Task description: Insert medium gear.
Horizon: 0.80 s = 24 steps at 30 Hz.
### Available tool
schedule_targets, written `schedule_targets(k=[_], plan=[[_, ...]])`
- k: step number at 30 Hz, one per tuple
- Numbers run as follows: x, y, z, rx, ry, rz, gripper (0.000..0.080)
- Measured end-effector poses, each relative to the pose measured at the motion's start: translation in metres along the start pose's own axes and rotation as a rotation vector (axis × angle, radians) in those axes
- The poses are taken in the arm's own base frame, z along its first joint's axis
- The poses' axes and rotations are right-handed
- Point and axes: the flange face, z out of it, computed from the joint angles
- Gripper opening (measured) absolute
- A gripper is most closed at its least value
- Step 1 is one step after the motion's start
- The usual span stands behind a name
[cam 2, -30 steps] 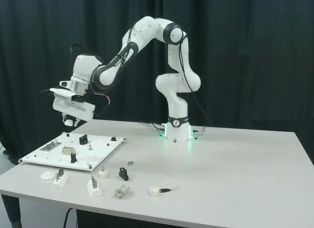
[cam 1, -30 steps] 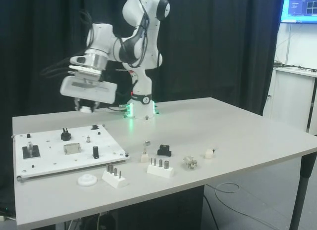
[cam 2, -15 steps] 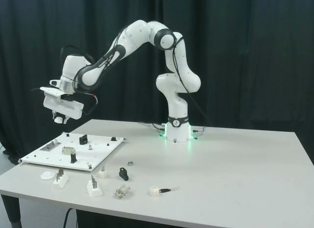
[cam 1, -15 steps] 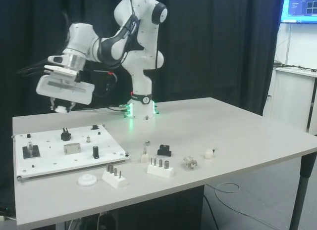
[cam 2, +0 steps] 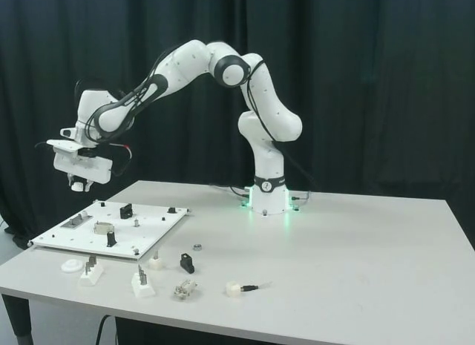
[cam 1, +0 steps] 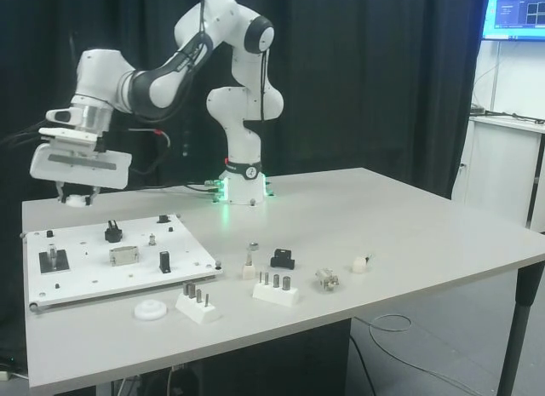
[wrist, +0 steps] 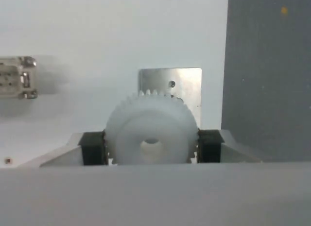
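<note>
Clamping a white gear between its two black fingertips, the gripper hangs in the air above the far corner of the white board, on the side farthest from the arm's base. The fingers are closed only as far as the gear's width allows, one pad on each side of its toothed rim, and the gear's centre hole faces the wrist camera. Seen from the wrist, a small grey metal plate on the board lies directly beneath the gear, and a grey connector block sits on the board well to one side of it. Beyond the board's edge the grey table shows. Off the board's near edge, a second white gear lies flat on the table, just beside a white holder with pins. The arm reaches out from its base well clear of the board's surface.
</note>
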Motion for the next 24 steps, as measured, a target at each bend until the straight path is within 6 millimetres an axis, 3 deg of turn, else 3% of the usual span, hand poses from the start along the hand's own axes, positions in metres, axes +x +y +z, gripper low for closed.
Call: schedule_targets(k=[24], plan=[[0.008,0.048,0.053,0.037,-0.106,-0.043,0.0400]])
